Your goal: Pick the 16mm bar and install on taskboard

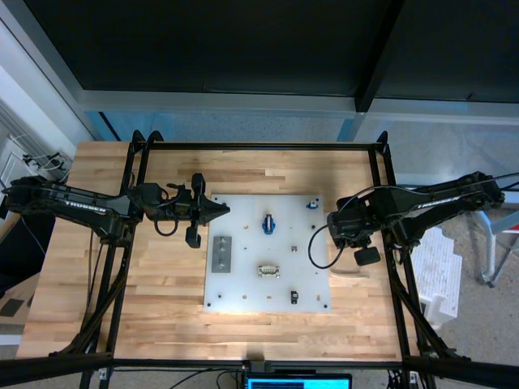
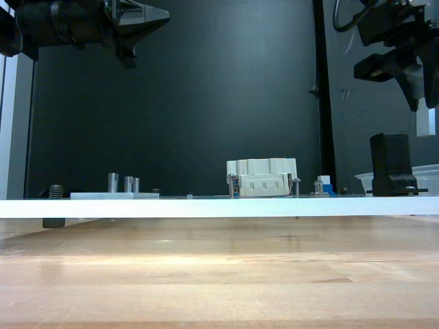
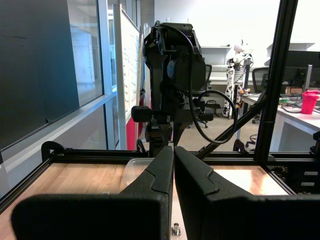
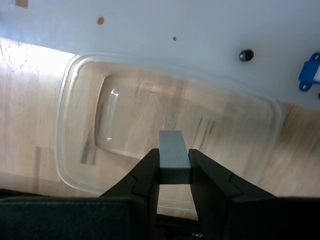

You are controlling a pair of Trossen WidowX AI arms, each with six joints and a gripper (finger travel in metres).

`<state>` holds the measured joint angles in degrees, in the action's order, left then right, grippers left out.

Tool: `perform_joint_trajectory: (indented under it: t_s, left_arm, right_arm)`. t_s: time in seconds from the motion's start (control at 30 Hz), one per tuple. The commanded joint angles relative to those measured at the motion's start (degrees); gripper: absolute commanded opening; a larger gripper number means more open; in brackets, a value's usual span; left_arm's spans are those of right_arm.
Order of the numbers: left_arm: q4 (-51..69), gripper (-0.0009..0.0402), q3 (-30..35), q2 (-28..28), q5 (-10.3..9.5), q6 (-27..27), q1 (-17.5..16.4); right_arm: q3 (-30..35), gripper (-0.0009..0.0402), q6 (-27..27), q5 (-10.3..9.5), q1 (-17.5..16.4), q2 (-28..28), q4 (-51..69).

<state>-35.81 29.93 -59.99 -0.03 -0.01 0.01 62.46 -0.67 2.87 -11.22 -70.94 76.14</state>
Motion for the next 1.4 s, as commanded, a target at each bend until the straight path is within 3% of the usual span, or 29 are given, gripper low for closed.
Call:
perform_joint_trajectory:
  t_s: [0.03,0.37,0.67,0.97,1.4]
  left_arm:
    - [0.0,0.0000,0.0,0.0,0.02,0.0,0.0]
    - [0.0,0.0000,0.0,0.0,0.02,0.0,0.0]
    - [0.0,0.0000,0.0,0.0,0.02,0.0,0.0]
    - [0.0,0.0000,0.0,0.0,0.02,0.0,0.0]
    - [0.0,0.0000,0.0,0.0,0.02,0.0,0.0]
  right_arm:
    - [0.0,0.0012,3.8,0.02,-0.3,-0.9,-0.2]
    - [3.9,0.0012,17.0,0.00,-4.5,-5.7,-1.0]
    - [10.2,0.0012,24.5,-0.02,-9.6,-12.5,-0.9]
    - [15.0,0.0012,28.8,-0.02,-13.8,-19.6,-1.3]
    - [18.7,0.0012,32.7,-0.09,-17.3,-24.8,-3.6]
